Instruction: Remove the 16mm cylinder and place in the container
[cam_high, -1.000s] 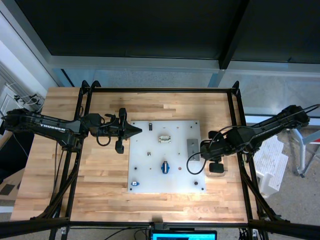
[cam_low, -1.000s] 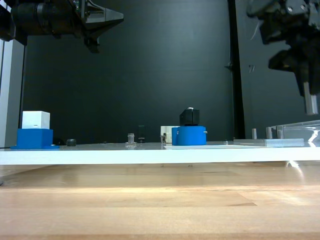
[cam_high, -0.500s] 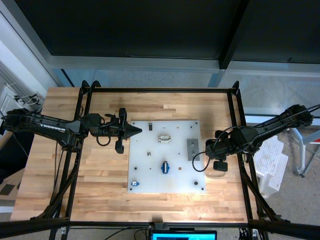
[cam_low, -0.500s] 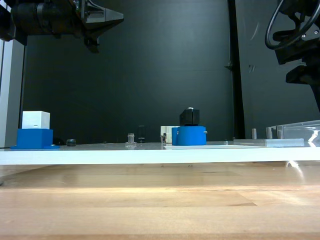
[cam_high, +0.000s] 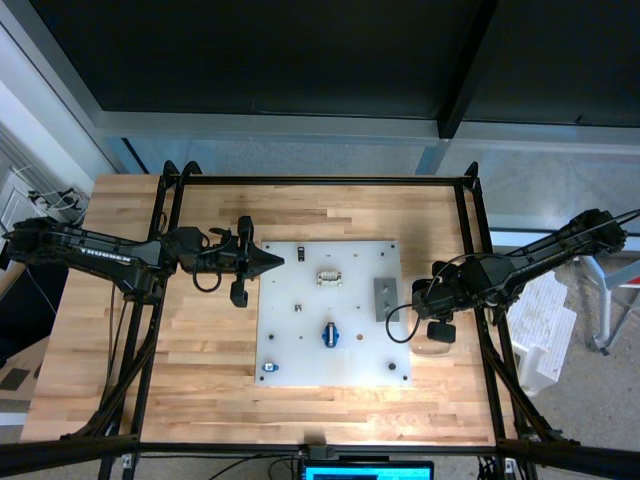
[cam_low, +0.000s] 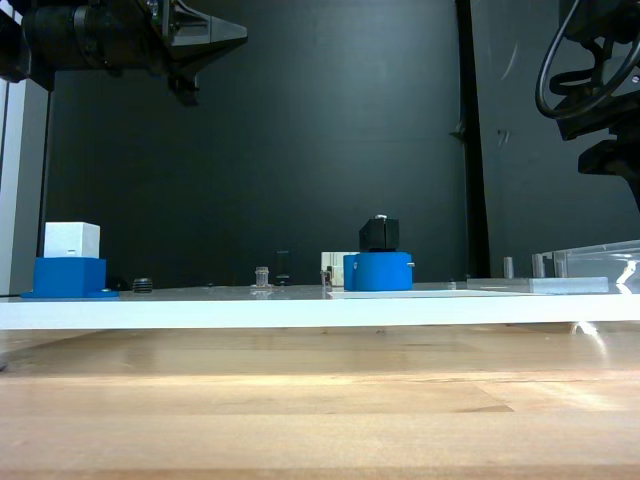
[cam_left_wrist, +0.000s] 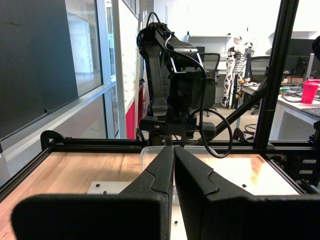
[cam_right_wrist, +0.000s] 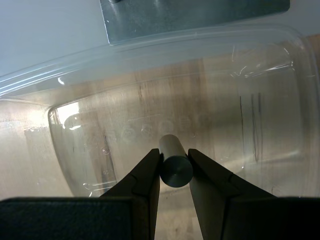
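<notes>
Your wooden table (cam_high: 330, 215) carries the white board (cam_high: 300, 340) near its centre. Just off the board's edge, between 3 and 4 o'clock, sits the clear container (cam_right_wrist: 265, 115). One long side of its rim runs close beside the board. Your left gripper (cam_left_wrist: 174, 155) hovers high over the board's 10 o'clock edge, pointing toward 3 o'clock. Its fingers are pressed together with nothing between them. Your right gripper (cam_right_wrist: 174, 159) hangs above the container, looking down into it. Its fingers are drawn in to a narrow gap and pinch the 16mm cylinder (cam_right_wrist: 176, 170) by its sides. The grey block (cam_right_wrist: 190, 12) lies on the board just beyond the container's rim. The cylinder is clamped between the fingertips over the container's floor, within the outline of its walls.
</notes>
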